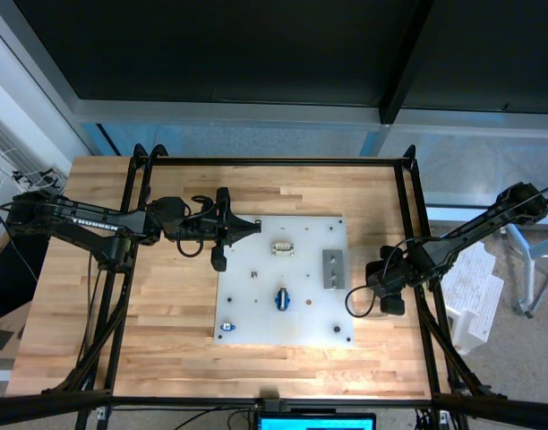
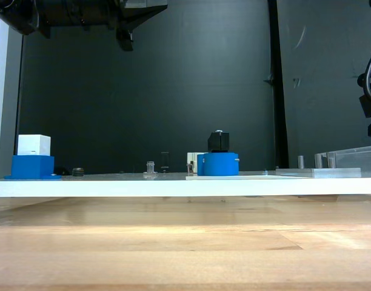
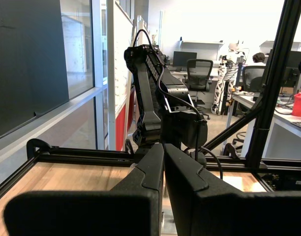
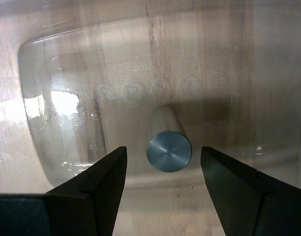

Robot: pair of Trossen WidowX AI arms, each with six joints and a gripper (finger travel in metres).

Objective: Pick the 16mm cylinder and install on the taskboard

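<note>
Left pincer [image 3: 163, 147] closed over taskboard [image 1: 296, 324] on wooden table [image 1: 158, 340]; right pincer [image 4: 163, 150] wide around 16mm cylinder [image 4: 168, 147] in clear tray [image 4: 67, 73].

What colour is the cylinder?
16mm cylinder silvery-grey, best in right wrist view, below open right end effector; left end effector shut near taskboard.

Cylinder [image 4: 168, 147] in tray [image 4: 57, 73], right of taskboard [image 1: 256, 300]

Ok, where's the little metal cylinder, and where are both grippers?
16mm cylinder [image 4: 168, 151]: right wrist view, round end face.
right gripper [image 4: 163, 148]: right wrist view, between open fingertips, over the clear tray [image 4: 67, 73].
left gripper [image 3: 163, 147]: left wrist view, shut fingertips, above the taskboard [image 1: 256, 309].
</note>
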